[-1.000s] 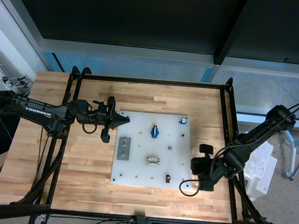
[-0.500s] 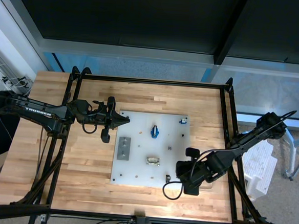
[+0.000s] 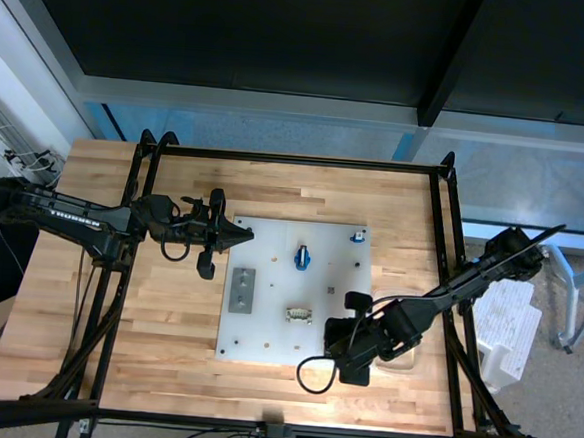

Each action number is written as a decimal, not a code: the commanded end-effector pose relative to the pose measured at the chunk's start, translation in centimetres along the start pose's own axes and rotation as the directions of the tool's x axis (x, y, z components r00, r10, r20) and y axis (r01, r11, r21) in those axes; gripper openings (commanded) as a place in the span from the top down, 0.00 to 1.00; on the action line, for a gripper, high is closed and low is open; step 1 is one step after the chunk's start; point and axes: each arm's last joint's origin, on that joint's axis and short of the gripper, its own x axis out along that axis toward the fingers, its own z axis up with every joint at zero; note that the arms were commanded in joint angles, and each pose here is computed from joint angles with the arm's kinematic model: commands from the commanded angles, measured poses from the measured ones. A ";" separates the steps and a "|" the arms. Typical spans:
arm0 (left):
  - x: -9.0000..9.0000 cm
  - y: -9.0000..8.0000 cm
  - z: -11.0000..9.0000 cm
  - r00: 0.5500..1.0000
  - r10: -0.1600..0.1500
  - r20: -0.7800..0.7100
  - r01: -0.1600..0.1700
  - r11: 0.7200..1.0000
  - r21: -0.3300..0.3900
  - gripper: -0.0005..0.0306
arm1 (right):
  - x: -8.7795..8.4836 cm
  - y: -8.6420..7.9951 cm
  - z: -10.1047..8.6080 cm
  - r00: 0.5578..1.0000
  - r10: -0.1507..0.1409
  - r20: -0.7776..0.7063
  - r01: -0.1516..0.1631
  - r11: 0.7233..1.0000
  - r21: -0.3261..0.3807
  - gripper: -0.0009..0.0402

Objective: Pick the USB connector and install on taskboard

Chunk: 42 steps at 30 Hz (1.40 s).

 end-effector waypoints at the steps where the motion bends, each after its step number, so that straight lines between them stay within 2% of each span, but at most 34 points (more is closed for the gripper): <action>1: 0.0 0.0 0.0 1.000 0.000 0.000 0.000 1.000 0.000 0.98 | 0.2 0.2 0.4 1.000 0.007 -0.003 -0.007 1.000 0.002 0.98; 12: 0.0 0.0 0.0 1.000 0.000 0.000 0.000 1.000 0.000 0.98 | 0.7 0.6 1.4 1.000 0.014 -0.001 -0.014 1.000 -0.007 0.98; 24: 0.0 0.0 0.0 1.000 0.000 0.000 0.000 1.000 0.000 0.98 | 0.7 0.7 1.4 1.000 0.018 0.005 -0.018 1.000 0.006 0.98; 28: 0.0 0.0 0.0 1.000 0.000 0.000 0.000 1.000 0.000 0.98 | 1.3 0.9 1.5 1.000 0.019 0.003 -0.019 1.000 -0.003 0.98; 42: 0.0 0.0 0.0 1.000 0.000 0.000 0.000 1.000 0.000 0.98 | 1.4 1.0 1.2 1.000 0.008 -0.012 -0.008 1.000 -0.015 0.98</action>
